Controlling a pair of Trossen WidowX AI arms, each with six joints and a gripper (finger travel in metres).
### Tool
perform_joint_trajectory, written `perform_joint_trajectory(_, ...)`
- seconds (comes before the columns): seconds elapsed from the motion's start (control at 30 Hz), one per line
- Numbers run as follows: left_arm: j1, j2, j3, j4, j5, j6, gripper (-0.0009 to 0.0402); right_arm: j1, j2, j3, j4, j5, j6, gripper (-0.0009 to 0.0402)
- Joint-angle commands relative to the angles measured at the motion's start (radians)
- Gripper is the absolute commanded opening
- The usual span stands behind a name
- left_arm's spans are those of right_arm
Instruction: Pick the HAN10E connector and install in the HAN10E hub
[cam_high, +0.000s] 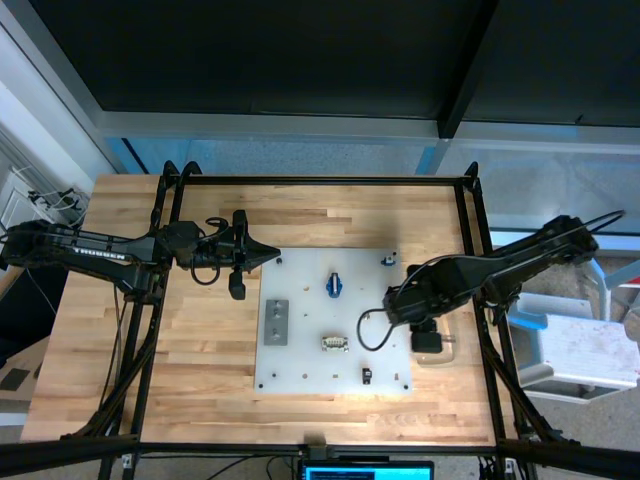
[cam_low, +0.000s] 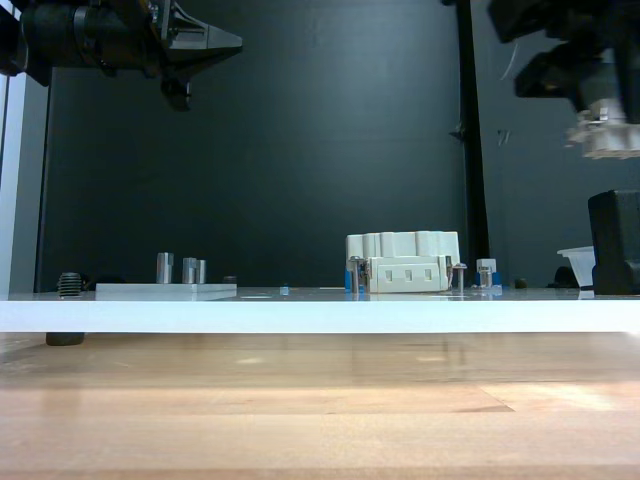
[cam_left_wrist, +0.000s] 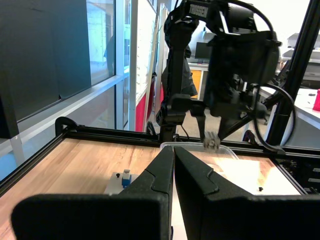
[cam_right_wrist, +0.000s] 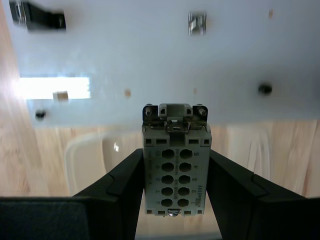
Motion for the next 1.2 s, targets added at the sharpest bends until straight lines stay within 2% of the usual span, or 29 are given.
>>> perform_joint_trajectory(0.03,0.0,0.0,0.0,0.0,0.0,0.0,0.0,0.0,0.066,0.056,0.014,0.01,-0.002,0.0009)
perform_joint_trajectory(0.37,0.0,0.0,0.0,0.0,0.0,0.0,0.0,-0.019,0.268,0.266,0.01,0.008,0.027,0.0009)
perform_joint_trajectory(0.67,0.0,0.0,0.0,0.0,0.0,0.0,0.0,-0.037,0.407,0.414,0.01,0.008,0.051,0.0009)
perform_joint_trajectory(0.8,0.0,0.0,0.0,0.0,0.0,0.0,0.0,-0.047,0.46,0.472,0.008,0.007,0.096,0.0009)
perform_joint_trajectory(1.07,0.0,0.0,0.0,0.0,0.0,0.0,0.0,-0.048,0.543,0.563,0.012,-0.002,0.091,0.0009)
perform_joint_trajectory(1.2,0.0,0.0,0.0,0.0,0.0,0.0,0.0,-0.048,0.571,0.589,0.015,-0.006,0.05,0.0009)
